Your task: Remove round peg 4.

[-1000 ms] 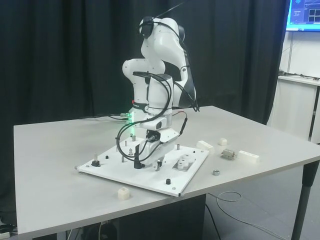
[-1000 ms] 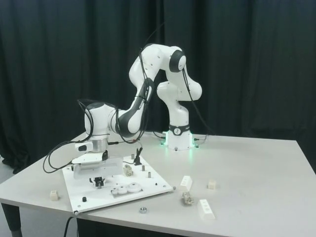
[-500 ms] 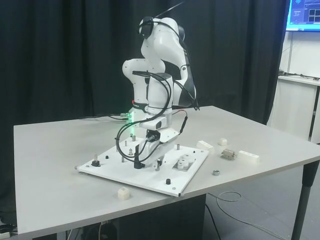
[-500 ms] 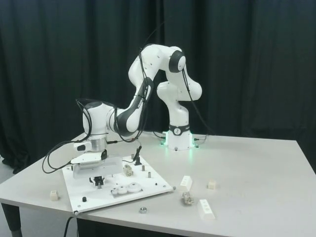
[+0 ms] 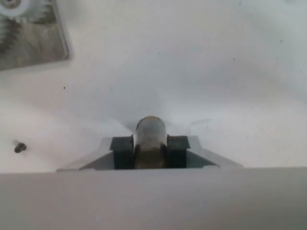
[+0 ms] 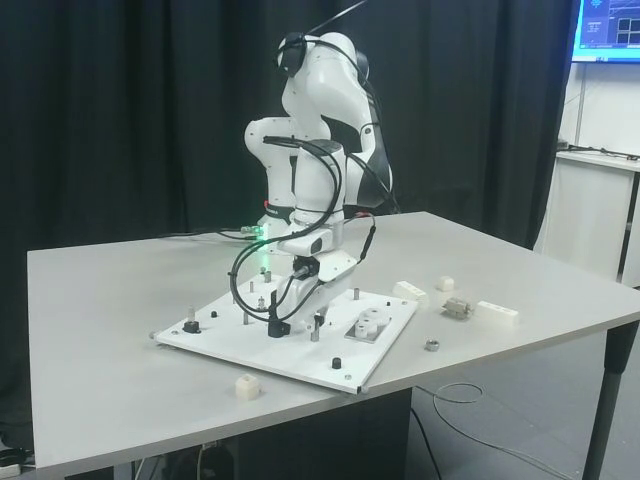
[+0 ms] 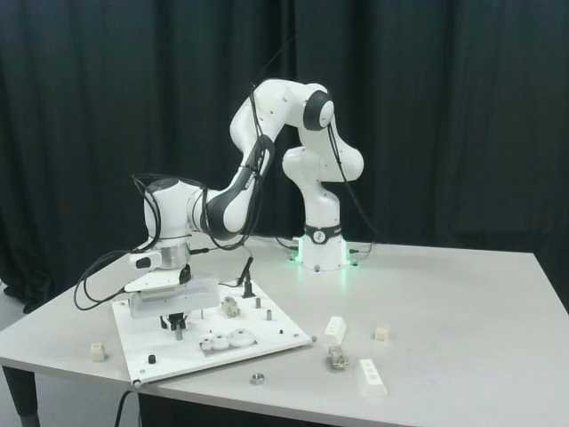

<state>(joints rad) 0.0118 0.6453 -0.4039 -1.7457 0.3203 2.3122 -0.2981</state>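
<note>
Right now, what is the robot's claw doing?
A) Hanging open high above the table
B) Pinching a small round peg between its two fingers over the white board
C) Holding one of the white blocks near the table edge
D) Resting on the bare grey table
B: the wrist view shows the claw shut on the round peg, over the white board.

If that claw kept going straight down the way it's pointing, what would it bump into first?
Most likely the white board right beneath it. The gripper points down, shut on a round peg, so the peg's lower end would probably touch first.
</note>
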